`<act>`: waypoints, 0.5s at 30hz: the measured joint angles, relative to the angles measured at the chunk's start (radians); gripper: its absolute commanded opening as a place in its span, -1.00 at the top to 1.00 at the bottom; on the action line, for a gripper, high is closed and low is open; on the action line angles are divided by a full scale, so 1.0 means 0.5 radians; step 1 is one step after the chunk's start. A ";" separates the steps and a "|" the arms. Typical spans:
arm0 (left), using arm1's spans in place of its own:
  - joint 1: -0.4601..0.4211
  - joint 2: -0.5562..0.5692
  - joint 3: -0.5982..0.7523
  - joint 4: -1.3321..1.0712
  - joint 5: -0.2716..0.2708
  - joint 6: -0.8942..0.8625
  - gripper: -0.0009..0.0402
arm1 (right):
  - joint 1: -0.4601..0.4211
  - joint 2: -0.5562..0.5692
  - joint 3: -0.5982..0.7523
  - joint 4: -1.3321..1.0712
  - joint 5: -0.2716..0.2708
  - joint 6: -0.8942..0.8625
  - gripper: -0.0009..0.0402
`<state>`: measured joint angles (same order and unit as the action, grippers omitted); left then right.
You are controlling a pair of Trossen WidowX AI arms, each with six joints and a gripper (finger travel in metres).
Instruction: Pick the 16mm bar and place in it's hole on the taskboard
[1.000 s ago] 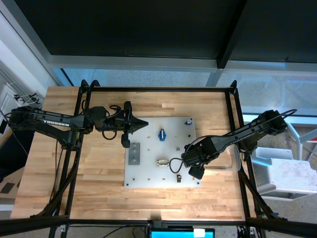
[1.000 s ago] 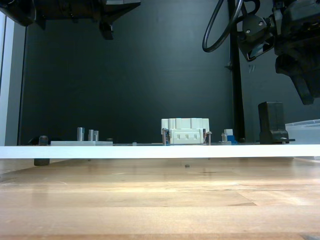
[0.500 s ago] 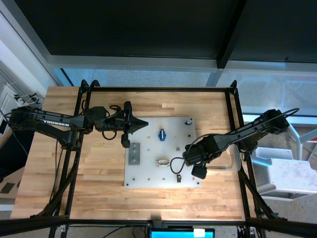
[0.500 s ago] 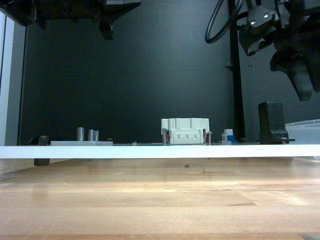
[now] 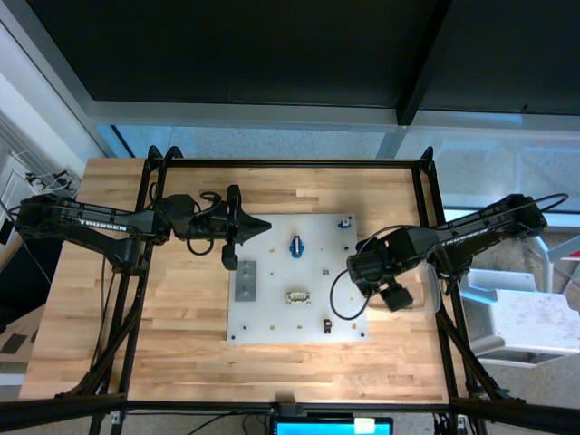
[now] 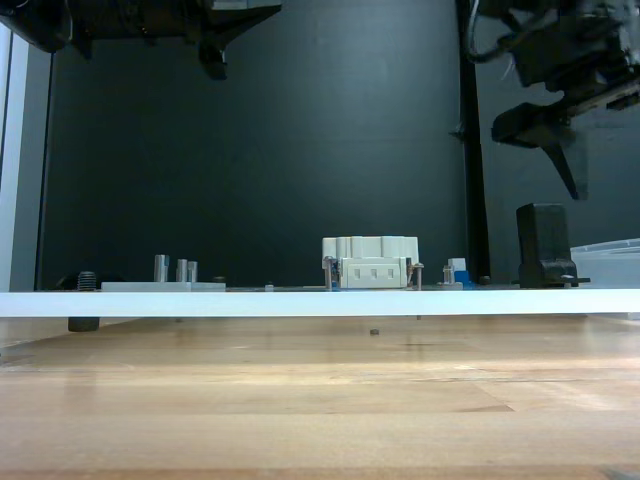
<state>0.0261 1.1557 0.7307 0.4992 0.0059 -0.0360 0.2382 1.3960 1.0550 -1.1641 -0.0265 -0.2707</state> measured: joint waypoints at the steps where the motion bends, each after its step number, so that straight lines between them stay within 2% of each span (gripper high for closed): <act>1: 0.000 0.000 -0.001 0.000 0.000 0.000 0.96 | -0.016 -0.002 -0.011 -0.003 -0.001 -0.131 -0.38; 7: 0.000 0.000 0.000 0.000 0.000 0.000 0.96 | -0.070 -0.005 -0.040 0.002 -0.001 -0.855 -0.38; 15: 0.000 0.000 -0.001 0.000 0.000 0.000 0.96 | -0.094 -0.006 -0.084 0.005 -0.002 -1.577 -0.38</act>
